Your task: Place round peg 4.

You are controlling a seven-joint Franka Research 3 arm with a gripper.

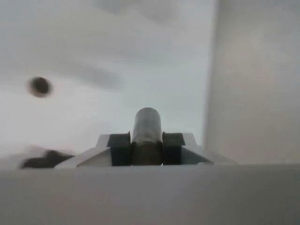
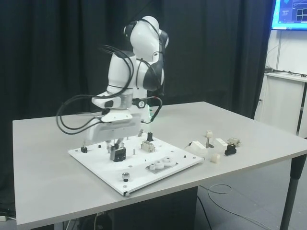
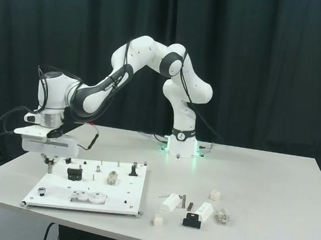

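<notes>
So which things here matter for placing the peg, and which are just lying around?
In the job: peg, gripper, white board, hole.
Lying about: white blocks, black clip, gear pair.

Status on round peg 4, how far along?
Done: the grey cylindrical round peg is picked up, clamped between the gripper jaws. In hand: the arm holds it just above the white assembly board near its far left corner. Left: the peg is not yet seated; a dark round hole shows off to one side.
</notes>
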